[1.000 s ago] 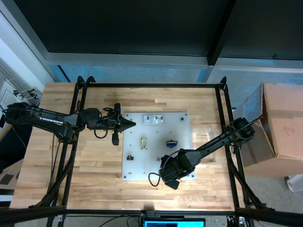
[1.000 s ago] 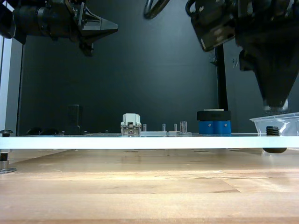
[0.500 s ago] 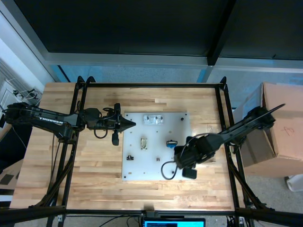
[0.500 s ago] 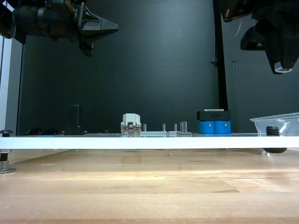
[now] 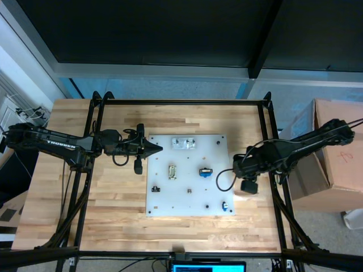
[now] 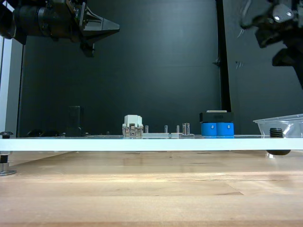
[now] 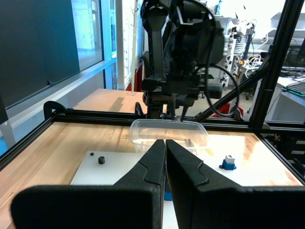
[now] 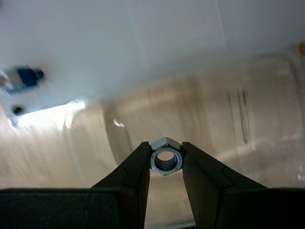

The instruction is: Unfasten the M12 nut and place it in the container

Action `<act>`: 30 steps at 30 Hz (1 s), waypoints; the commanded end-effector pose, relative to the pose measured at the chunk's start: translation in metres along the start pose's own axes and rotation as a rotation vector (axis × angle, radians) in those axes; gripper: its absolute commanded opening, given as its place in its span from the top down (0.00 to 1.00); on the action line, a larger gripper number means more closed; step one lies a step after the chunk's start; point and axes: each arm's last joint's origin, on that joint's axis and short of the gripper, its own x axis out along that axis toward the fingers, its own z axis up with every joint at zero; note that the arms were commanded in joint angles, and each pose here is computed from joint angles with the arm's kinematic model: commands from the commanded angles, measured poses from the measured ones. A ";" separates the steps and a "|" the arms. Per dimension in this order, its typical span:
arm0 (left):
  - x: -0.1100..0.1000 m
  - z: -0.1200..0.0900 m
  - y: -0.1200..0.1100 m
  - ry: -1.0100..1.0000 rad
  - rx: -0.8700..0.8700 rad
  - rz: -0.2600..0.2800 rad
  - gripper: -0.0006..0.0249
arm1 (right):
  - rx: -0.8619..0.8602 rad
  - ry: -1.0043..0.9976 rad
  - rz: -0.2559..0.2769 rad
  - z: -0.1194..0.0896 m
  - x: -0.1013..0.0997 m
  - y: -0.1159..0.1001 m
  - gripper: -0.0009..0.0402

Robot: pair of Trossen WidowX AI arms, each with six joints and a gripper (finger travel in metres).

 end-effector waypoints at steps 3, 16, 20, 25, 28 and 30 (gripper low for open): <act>0.000 0.000 0.000 0.000 0.000 0.000 0.98 | 0.022 0.019 -0.015 -0.012 0.019 -0.010 0.88; 0.000 0.000 0.000 0.000 0.000 0.000 0.97 | 0.063 0.031 -0.016 -0.014 0.072 -0.008 0.88; 0.000 0.000 0.000 0.000 0.000 0.000 0.98 | 0.068 0.059 -0.029 -0.013 0.079 -0.008 0.82; 0.000 0.000 0.000 0.000 0.000 0.000 0.98 | 0.087 0.057 -0.019 -0.012 0.081 -0.006 0.66; 0.000 0.000 0.000 0.000 0.000 0.000 0.98 | 0.087 0.061 -0.013 -0.012 0.081 -0.006 0.56; 0.000 0.000 0.000 0.000 0.000 0.000 0.97 | 0.087 0.062 -0.011 -0.012 0.081 -0.006 0.50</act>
